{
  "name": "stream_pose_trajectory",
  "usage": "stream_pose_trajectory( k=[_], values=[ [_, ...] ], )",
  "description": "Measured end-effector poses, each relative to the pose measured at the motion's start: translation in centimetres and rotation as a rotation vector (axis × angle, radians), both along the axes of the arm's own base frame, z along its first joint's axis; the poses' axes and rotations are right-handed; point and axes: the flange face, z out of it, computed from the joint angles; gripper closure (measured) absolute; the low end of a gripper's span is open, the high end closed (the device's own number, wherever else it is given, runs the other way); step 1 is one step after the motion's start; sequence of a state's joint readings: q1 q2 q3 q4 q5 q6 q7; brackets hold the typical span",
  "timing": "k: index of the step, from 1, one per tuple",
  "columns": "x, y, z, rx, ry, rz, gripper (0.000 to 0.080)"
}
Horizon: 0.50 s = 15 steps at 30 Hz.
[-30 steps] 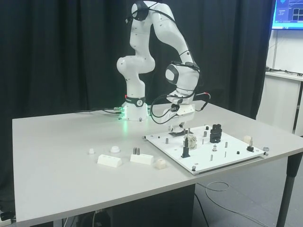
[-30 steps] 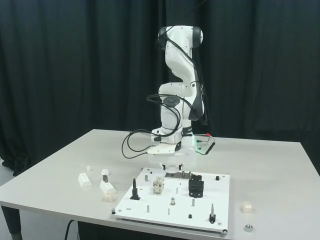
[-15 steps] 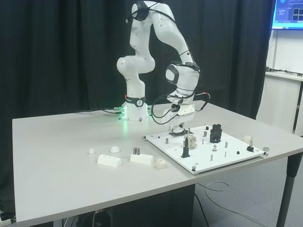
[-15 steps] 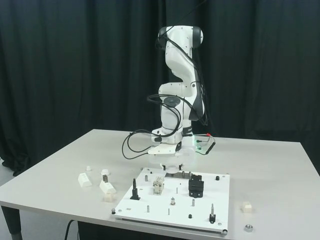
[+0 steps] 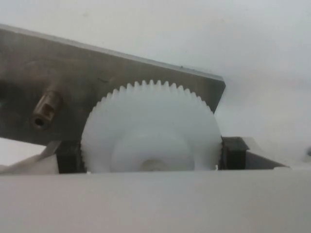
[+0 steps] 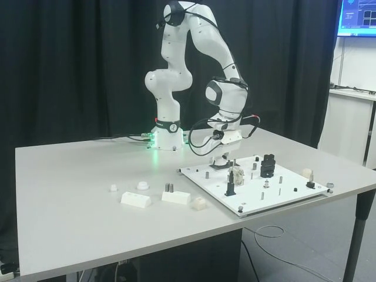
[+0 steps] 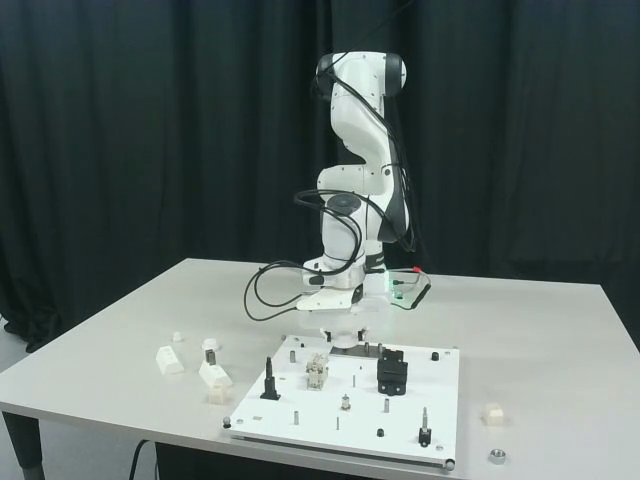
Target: Insert large gear.
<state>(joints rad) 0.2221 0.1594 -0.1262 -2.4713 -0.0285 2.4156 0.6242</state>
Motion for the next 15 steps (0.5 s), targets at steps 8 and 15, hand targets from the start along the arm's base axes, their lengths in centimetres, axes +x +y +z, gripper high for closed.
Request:
stream_pose_trajectory(
  k=[8, 15],
  values=[
    [0.1, 0.0, 0.2, 0.0, 0.014, 0.007, 0.0205],
    [0.8, 0.0, 1.5, -0.002, 0.035, 0.007, 0.0025]
  ],
)
